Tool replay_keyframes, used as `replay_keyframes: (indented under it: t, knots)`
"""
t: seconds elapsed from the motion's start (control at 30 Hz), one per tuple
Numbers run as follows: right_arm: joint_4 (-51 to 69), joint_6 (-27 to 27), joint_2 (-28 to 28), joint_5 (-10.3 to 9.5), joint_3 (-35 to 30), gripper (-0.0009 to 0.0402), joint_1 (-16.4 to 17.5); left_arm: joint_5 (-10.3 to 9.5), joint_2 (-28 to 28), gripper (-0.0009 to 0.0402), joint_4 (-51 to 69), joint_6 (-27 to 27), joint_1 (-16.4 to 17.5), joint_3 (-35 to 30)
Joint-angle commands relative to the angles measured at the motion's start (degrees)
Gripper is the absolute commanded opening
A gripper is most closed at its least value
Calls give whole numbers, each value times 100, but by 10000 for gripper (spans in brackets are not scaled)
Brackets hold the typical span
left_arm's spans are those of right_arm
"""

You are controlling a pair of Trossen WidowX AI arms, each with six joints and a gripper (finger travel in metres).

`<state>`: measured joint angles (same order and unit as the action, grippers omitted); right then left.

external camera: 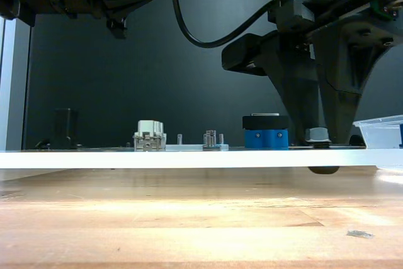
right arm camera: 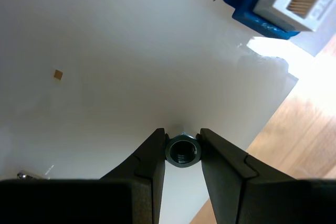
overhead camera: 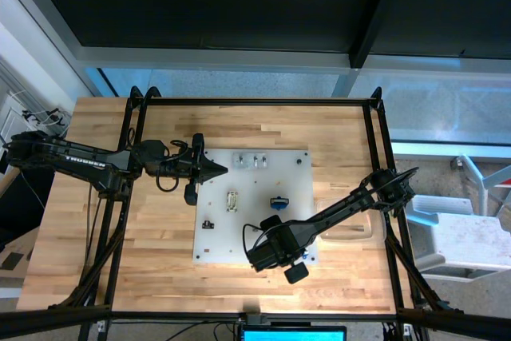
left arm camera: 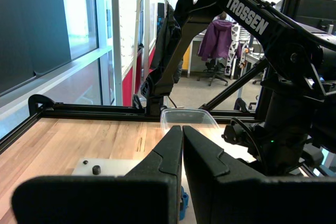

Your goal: Pick the M12 fastener and fasten on the M12 threads

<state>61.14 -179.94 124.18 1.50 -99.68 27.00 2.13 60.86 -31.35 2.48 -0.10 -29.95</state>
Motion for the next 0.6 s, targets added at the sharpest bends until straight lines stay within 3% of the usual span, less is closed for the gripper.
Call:
replay_keyframes:
  t: [0.03,0.6]
  knots:
    - [-57,-2,0,0,-9,18,0,0,0,0,0,0,2,0]
    - [11,-4,0,44,-9,18,0,0,0,0,0,0,2,0]
